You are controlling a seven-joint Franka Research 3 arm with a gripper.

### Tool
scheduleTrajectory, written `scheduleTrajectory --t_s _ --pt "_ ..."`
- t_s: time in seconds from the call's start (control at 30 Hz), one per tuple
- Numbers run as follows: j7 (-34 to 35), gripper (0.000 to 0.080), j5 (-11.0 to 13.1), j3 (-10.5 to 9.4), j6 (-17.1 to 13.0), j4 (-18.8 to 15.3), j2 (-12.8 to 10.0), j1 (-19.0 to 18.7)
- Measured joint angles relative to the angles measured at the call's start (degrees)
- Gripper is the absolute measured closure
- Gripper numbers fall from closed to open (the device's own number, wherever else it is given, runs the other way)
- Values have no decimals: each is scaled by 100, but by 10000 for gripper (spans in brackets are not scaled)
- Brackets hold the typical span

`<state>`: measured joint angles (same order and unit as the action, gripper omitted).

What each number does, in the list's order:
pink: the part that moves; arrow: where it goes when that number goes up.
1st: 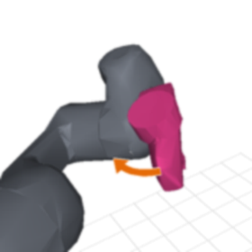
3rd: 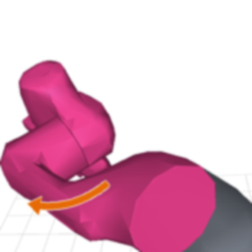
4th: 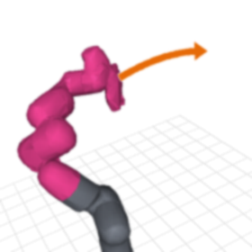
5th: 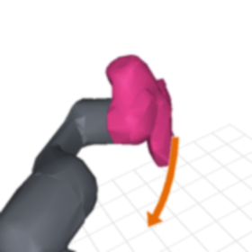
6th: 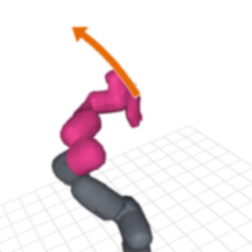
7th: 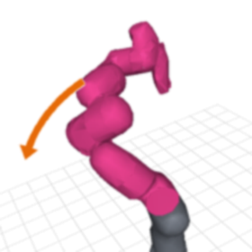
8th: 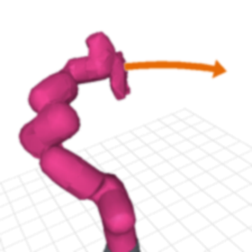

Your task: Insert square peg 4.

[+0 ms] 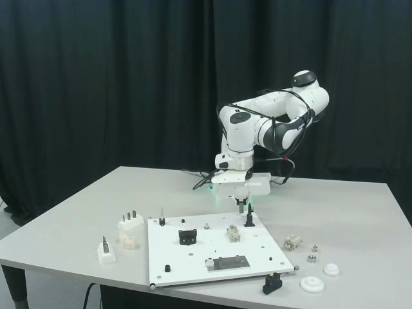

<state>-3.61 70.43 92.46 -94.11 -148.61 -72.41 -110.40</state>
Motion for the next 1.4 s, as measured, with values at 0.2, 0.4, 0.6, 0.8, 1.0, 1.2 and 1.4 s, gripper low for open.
scheduleTrajectory --t_s 0.2,0.4,0.6,0.8,1.0,1.2,1.4 --pt "-28 651 10 -21 0 3 5 24" --pt "-43 651 33 -48 0 7 22 43" --pt "-55 651 88 -78 0 7 23 46" --pt "-57 651 109 -118 0 8 23 46" --pt "-57 651 119 -138 0 9 23 45" --pt "-57 651 131 -146 0 10 25 45" --pt "-57 651 152 -152 1 12 26 44"
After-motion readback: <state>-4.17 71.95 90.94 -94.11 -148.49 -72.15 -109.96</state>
